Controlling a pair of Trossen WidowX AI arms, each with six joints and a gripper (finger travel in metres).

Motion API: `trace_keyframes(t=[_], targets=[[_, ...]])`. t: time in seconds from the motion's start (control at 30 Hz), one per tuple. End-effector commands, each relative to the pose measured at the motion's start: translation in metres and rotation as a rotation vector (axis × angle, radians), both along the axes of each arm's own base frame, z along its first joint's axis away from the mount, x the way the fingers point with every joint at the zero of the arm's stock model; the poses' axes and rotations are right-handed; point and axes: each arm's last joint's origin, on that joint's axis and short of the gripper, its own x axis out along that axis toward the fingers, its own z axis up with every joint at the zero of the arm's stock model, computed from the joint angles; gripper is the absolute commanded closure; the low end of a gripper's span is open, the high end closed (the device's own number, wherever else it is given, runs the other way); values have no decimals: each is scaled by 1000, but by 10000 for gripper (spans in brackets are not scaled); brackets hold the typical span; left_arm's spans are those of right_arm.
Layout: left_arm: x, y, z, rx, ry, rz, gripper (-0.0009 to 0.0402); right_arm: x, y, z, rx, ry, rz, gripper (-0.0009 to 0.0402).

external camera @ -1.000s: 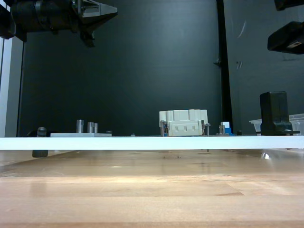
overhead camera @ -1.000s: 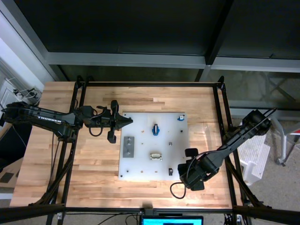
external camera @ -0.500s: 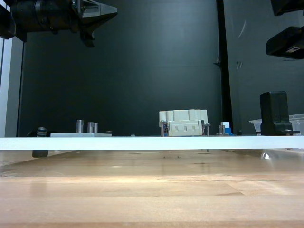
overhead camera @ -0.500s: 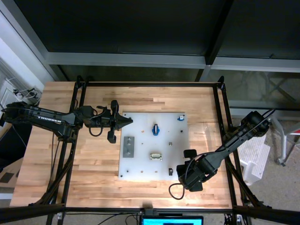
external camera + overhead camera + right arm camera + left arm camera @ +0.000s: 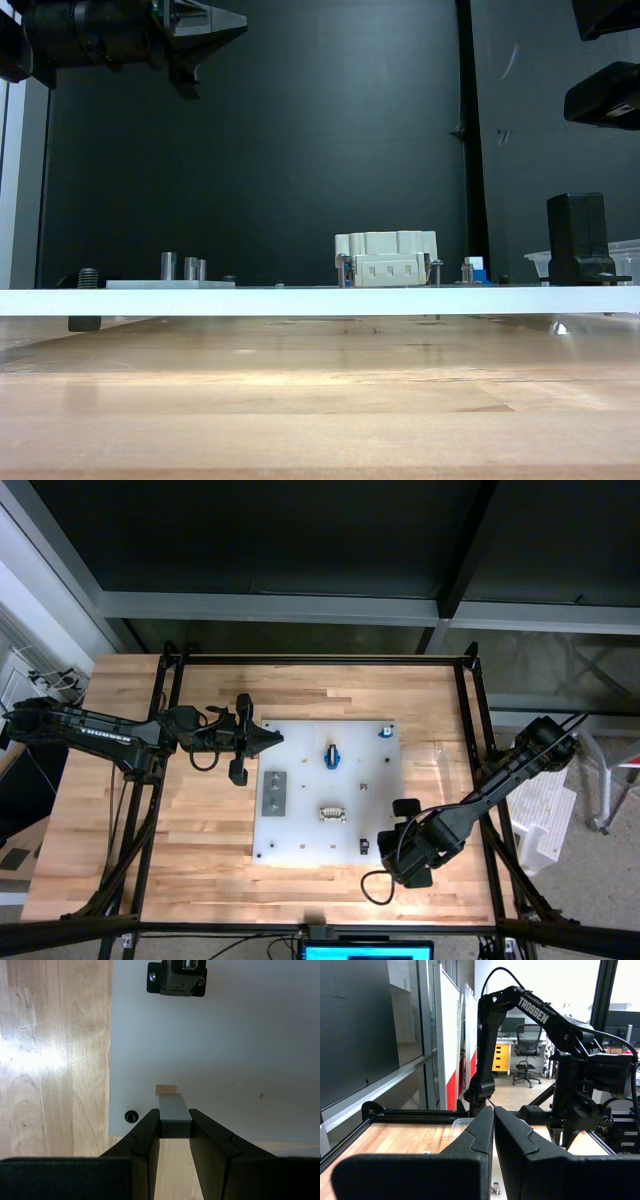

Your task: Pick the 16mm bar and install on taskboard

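The 16mm bar (image 5: pixel 174 1111) is a short grey block held between the fingers of my right gripper (image 5: pixel 175 1127), which is shut on it. It hangs above the near right corner of the white taskboard (image 5: pixel 225 1060), its far end beside a small rectangular slot (image 5: pixel 166 1090). In the high view my right gripper (image 5: pixel 387 848) is at the board's near right corner, and it hangs high in the low view (image 5: pixel 603 95). My left gripper (image 5: pixel 493 1127) is shut on nothing. It hovers at the board's far left corner (image 5: pixel 268 738), well above the table (image 5: pixel 210 20).
On the taskboard (image 5: pixel 300 830) are a grey plate with pegs (image 5: pixel 273 793), a white connector (image 5: pixel 333 813), a blue part (image 5: pixel 332 756) and a black block (image 5: pixel 176 977) just ahead of the bar. A black screw (image 5: pixel 131 1116) marks the board's corner.
My right gripper with the bar has sunk slightly and shifted a little toward the board's near right corner. The left arm has not moved.
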Motion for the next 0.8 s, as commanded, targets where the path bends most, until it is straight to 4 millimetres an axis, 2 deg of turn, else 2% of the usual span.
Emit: trace_keyframes(t=[0.03, 0.23, 0.5, 0.8], targets=[[0, 0, 0, 0, 0, 0, 393, 0, 0, -1, 2, 4, 2, 389], [0, 0, 0, 0, 0, 0, 393, 0, 0, 0, 4, 3, -3, 389], [0, 0, 0, 0, 0, 0, 393, 4, 2, 12, 12, -5, -21, 389], [0, 0, 0, 0, 0, 0, 393, 4, 1, 12, 19, -7, -61, 389]])
